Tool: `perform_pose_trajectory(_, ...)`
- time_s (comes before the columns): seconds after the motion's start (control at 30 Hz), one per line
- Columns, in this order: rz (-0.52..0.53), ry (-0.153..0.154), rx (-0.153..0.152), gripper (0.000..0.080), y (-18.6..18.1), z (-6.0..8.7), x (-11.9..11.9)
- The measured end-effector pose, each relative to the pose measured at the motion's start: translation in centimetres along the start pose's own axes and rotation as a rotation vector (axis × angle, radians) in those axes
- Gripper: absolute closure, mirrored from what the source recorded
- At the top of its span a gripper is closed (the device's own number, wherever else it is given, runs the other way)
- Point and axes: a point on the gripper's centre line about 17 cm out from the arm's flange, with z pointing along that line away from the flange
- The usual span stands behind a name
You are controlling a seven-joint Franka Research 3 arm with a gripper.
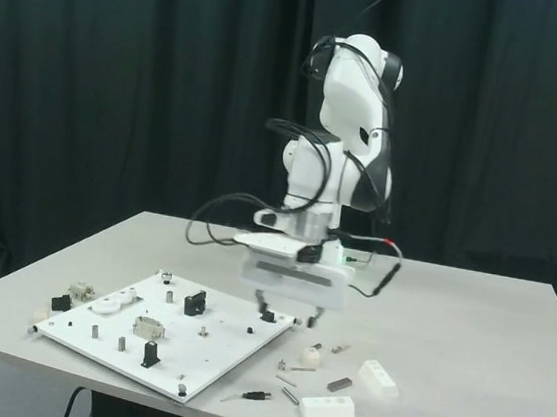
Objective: Remove square peg 3.
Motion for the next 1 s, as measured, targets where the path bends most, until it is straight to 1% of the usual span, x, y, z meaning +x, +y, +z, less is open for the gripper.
perform_pose_trajectory(0.2, 0.062, 0.039, -0.018, 0.0003, 4.7, -1.2, 3.2)
perform_pose_trajectory(0.37, 0.120, 0.057, -0.031, 0.0003, 8.8, -2.1, 5.3)
perform_pose_trajectory(0.5, 0.154, 0.059, -0.041, 0.0003, 11.7, -2.6, 6.5)
perform_pose_trajectory(0.73, 0.205, 0.048, -0.057, 0.0003, 16.3, -3.0, 7.8)
perform_pose_trajectory(0.87, 0.221, 0.042, -0.066, 0.0003, 18.9, -2.9, 8.2)
perform_pose_trajectory(1.0, 0.236, 0.033, -0.069, 0.0003, 21.3, -2.3, 8.4)
